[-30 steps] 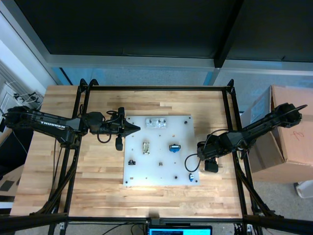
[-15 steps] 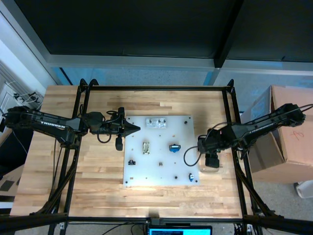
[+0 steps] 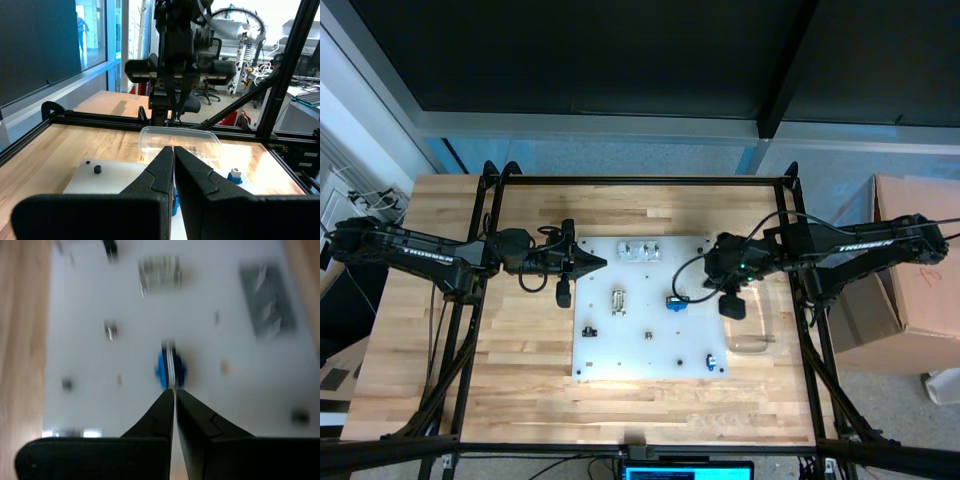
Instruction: Unfasten the M12 nut and place it in the container
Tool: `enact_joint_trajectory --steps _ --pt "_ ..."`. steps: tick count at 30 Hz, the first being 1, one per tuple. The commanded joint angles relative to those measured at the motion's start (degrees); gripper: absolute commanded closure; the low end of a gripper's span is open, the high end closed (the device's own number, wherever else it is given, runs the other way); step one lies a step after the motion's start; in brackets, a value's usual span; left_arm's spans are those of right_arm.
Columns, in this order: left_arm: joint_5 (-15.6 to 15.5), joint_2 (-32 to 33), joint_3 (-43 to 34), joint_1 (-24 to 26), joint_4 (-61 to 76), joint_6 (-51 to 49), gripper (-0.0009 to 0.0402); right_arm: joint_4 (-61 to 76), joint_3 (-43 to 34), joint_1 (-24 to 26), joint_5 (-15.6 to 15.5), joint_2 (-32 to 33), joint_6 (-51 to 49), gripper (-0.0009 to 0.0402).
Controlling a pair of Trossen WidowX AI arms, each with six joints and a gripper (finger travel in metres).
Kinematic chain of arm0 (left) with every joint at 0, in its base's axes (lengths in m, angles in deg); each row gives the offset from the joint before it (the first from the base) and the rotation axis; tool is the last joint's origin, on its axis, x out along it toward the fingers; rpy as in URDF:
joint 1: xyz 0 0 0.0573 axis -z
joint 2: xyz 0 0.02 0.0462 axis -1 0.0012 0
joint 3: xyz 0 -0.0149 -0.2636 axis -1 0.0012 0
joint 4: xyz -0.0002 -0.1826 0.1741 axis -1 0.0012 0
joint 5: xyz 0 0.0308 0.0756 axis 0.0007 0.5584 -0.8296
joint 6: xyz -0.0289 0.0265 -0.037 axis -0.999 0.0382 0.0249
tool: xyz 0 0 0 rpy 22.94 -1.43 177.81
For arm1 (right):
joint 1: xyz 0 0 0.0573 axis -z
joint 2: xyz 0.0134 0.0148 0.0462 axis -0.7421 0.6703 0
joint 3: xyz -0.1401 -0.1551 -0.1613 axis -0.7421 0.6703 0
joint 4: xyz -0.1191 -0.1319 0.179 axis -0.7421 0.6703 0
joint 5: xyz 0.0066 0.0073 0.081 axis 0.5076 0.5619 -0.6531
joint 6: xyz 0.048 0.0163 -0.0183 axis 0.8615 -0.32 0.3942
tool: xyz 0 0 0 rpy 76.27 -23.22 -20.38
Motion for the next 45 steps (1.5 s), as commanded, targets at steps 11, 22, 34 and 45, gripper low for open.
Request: enact_joint_trajectory --steps 11,22,34,45 --pt "0.00 0.02 0.00 0.00 -0.02 0.00 0.0393 -46.23 11.19 2.84 -0.13 0.22 -6.73 0.0394" --pt "0.00 0.02 0.00 0.00 -0.02 0.00 0.0393 -73.26 22.56 5.42 -4.92 -1.36 -5.79 0.0394" --pt "0.00 0.02 -0.02 0.00 -0.02 0.00 0.0393 -74.97 28.41 6.93 -2.60 -4.17 -4.52 0.0394" --pt "0.00 0.02 -0.02 0.00 -0.02 0.00 0.0393 -74.64 29.22 6.75 -2.05 -4.15 -4.35 0.0393"
